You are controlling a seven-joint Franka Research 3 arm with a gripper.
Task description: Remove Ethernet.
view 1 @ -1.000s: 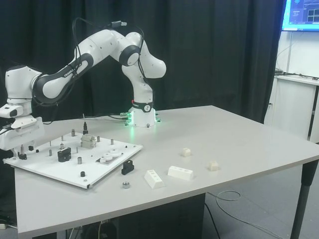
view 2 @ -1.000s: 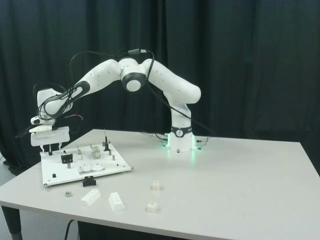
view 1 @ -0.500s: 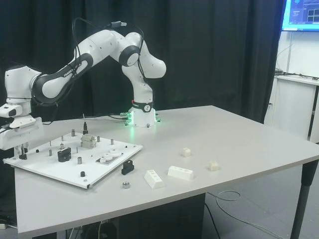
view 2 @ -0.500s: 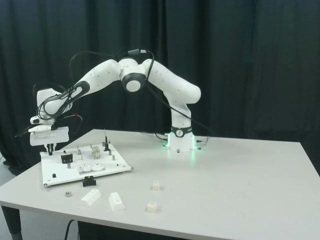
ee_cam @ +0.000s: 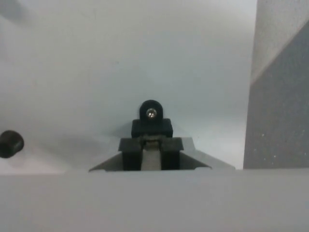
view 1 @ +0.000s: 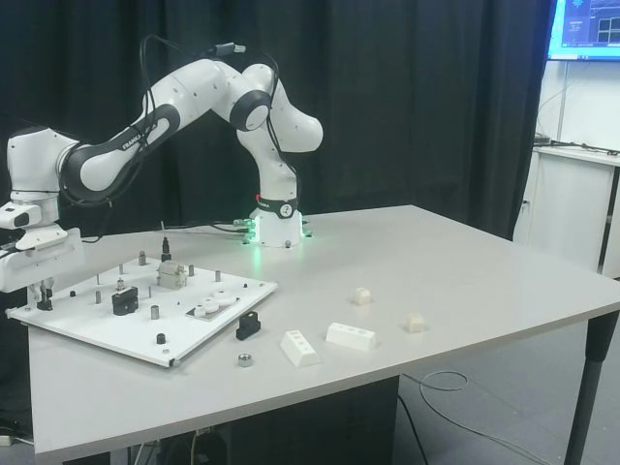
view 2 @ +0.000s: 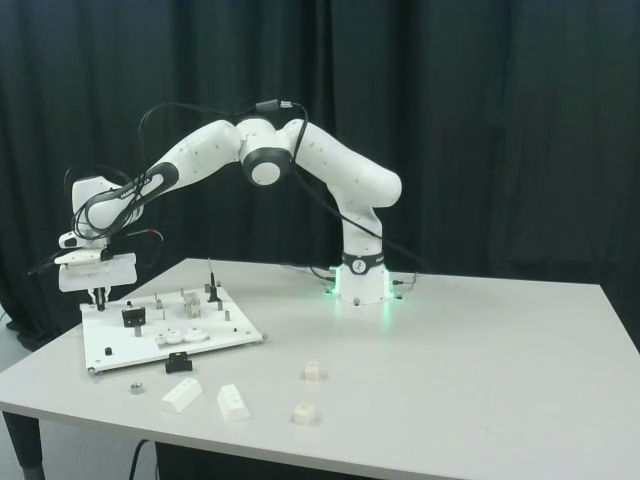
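My gripper [view 1: 41, 291] hangs over the far left corner of the white board [view 1: 223, 300], also seen as gripper [view 2: 98, 296] above board [view 2: 110, 345] in the second room view. In the wrist view the gripper [ee_cam: 152, 153] has its black fingers [ee_cam: 129, 153] close together, shut on a small pale plug, the Ethernet plug [ee_cam: 152, 155]. A black piece with a screw [ee_cam: 151, 115] sits just beyond the fingertips, over the board [ee_cam: 96, 72]. Whether the plug still touches the board is hidden.
The board carries several pegs, a black block [view 1: 124, 303], a grey fixture [view 1: 172, 276] and white gears [view 1: 208, 308]. Off the board lie a black block [view 1: 249, 325], a nut [view 1: 245, 359], two white blocks [view 1: 299, 347], [view 1: 351, 335] and two small cubes [view 1: 362, 295], [view 1: 415, 322].
The gripper has risen a little above the board's left corner, its fingers staying close together. Nothing else on the table has moved.
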